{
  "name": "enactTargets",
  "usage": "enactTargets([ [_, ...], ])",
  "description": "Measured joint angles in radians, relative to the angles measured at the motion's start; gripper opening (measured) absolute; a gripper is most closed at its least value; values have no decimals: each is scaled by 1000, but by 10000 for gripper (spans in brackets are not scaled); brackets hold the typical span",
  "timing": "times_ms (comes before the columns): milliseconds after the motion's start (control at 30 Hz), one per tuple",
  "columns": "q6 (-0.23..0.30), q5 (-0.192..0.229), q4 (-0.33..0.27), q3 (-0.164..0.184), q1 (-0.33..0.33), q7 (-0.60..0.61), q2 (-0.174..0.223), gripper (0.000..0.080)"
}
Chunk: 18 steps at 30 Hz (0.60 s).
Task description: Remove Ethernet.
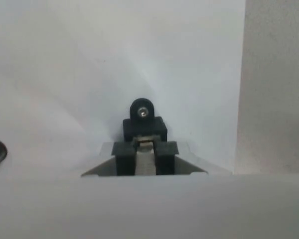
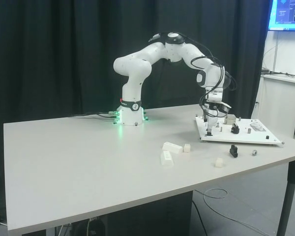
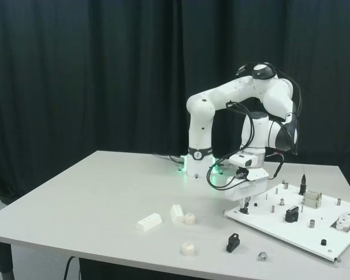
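I see the gripper (image 2: 208,129) low over the white board (image 2: 246,138), fingers clamped on the pale Ethernet plug (image 1: 146,158), which sits in a black holder (image 1: 145,142) directly below

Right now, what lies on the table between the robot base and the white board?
Nothing: in the first room view, the grey table between the robot base and the white board is bare.

White arm (image 2: 152,56), grey table (image 2: 78,157), white board (image 3: 291,224), black curtain (image 3: 105,70), green base lights (image 2: 115,118)
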Motion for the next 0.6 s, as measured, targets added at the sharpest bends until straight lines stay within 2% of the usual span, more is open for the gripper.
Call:
enactTargets([
  [600,-5,0,0,-3,-1,-16,0,78],
])
